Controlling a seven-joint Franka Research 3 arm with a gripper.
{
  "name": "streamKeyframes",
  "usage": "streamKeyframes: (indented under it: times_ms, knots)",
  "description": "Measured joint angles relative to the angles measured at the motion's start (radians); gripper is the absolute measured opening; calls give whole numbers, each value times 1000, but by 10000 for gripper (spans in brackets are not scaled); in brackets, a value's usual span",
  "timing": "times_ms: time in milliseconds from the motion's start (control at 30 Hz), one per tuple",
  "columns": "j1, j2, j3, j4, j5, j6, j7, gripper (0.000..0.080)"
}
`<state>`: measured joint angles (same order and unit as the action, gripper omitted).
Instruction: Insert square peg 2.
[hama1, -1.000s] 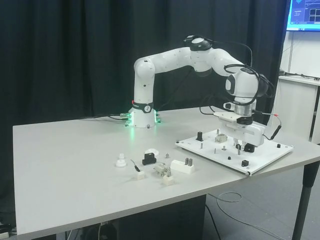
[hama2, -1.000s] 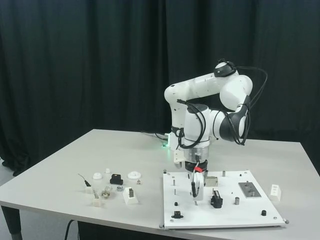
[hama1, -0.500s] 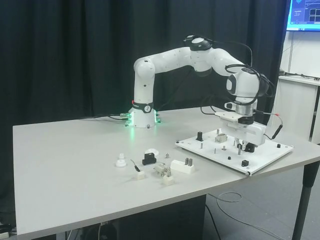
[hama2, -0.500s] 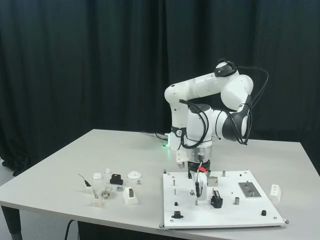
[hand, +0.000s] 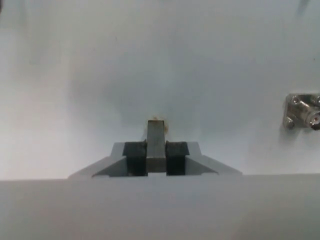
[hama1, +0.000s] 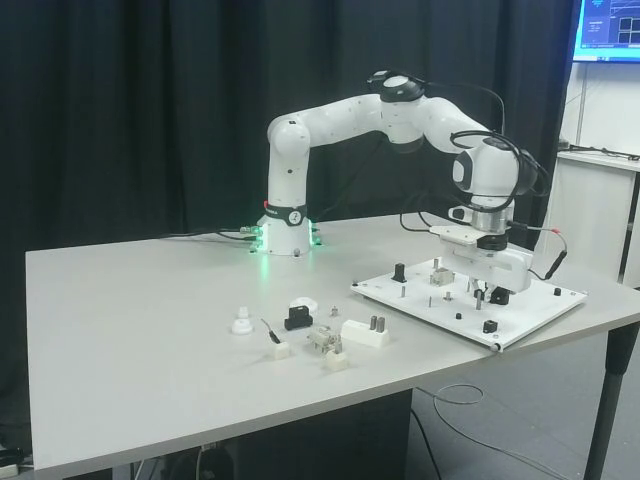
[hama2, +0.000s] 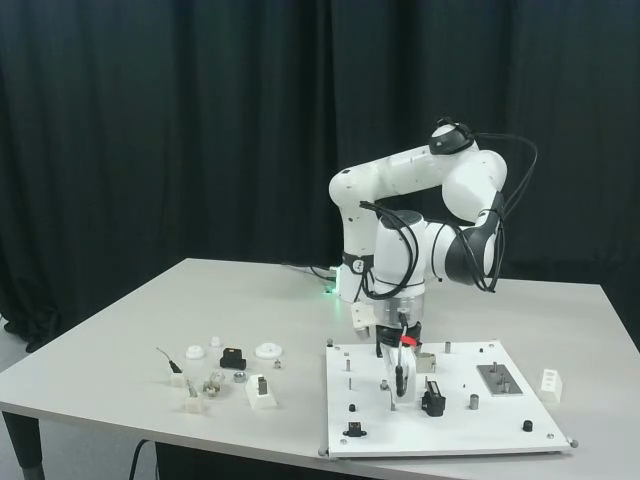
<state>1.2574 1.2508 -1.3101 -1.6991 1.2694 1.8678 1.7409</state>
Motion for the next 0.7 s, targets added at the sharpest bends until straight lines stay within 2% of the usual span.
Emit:
streamKeyframes:
  times_ms: [367,633,700]
  knots:
    - [3,0,0,-3,-3,10,15,76]
    - [2,0,-9,-6,-11,14,78,76]
    - [2,0,-14,-6,-16,14,84,638]
